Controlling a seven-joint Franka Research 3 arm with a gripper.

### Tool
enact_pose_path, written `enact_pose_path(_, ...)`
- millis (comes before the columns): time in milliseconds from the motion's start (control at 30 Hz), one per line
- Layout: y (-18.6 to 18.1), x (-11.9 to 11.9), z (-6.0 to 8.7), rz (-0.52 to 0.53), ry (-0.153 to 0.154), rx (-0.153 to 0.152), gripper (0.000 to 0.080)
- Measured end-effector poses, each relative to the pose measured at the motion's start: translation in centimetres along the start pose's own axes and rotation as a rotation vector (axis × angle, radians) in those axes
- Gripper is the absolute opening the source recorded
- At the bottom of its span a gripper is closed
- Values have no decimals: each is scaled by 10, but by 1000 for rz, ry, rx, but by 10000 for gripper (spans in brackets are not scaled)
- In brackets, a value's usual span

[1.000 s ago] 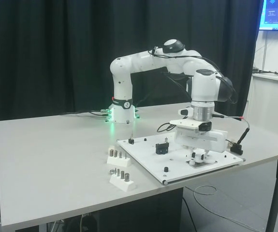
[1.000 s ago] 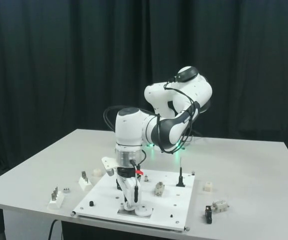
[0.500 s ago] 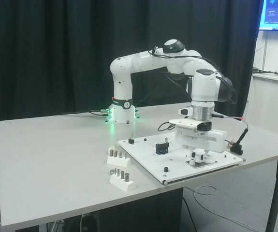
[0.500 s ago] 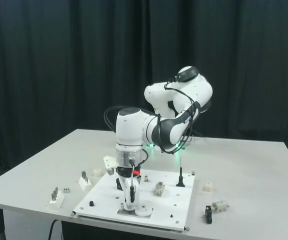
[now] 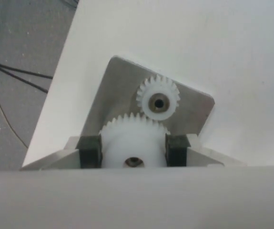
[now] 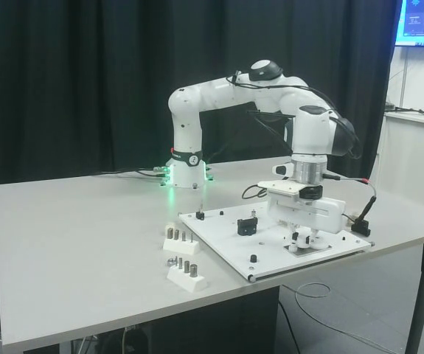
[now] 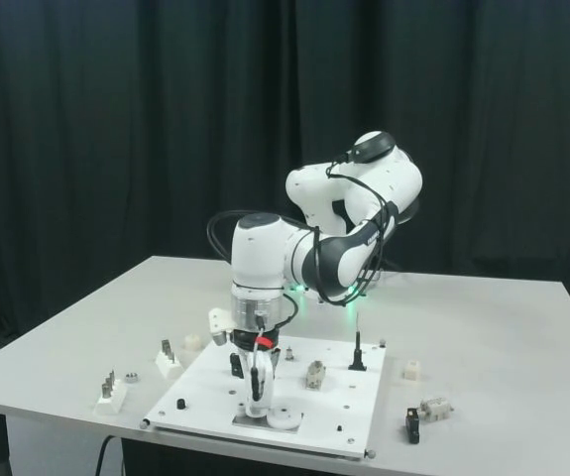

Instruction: Insert medium gear.

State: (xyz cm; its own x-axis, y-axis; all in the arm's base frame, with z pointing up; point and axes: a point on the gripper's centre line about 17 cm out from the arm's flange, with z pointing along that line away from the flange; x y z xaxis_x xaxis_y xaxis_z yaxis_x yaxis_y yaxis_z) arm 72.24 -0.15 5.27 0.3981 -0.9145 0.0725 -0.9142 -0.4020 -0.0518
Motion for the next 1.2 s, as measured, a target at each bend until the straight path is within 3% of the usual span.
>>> enact_pose_path(400,0,0,0,3,3,-1,283)
enact_pose_path(767,0,0,0,-122,4,0,283)
enact_pose_path(1200,0,0,0,-18,6,1,283)
